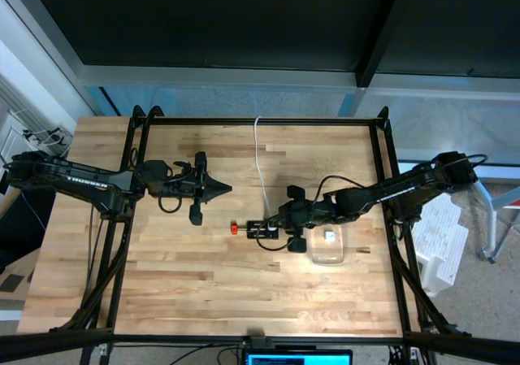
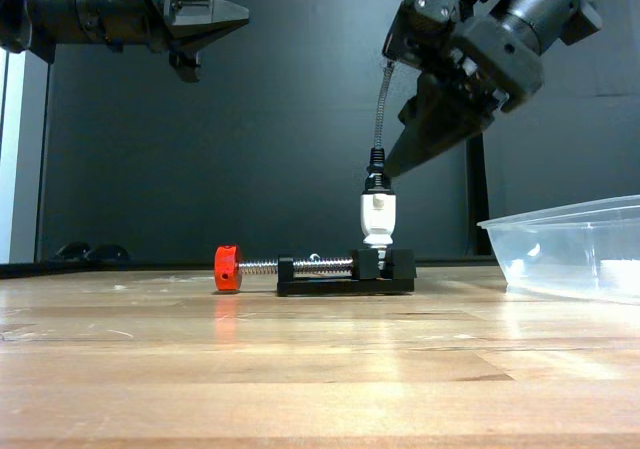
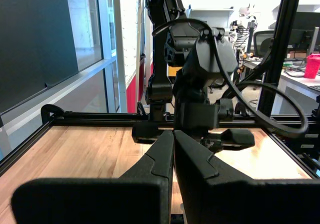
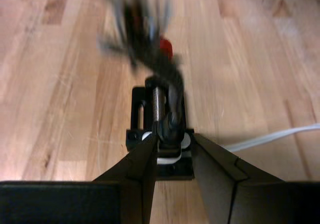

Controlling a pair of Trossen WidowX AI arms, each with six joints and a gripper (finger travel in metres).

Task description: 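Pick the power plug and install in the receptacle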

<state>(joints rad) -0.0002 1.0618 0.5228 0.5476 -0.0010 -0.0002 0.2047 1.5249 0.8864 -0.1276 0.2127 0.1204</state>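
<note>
Black power plug point(image 2: 375, 176) stood upright on the white receptacle point(image 2: 377, 217) clamped in the mini vise point(image 2: 345, 274) in the low view, with the right gripper point(image 2: 395, 164) just above the vise. In the right wrist view its fingers point(image 4: 142, 169) straddled the plug, parted and gripping nothing. In the high view the left gripper point(image 1: 221, 189) hovered well apart from the vise. The left wrist view showed it pressed closed and empty.
</note>
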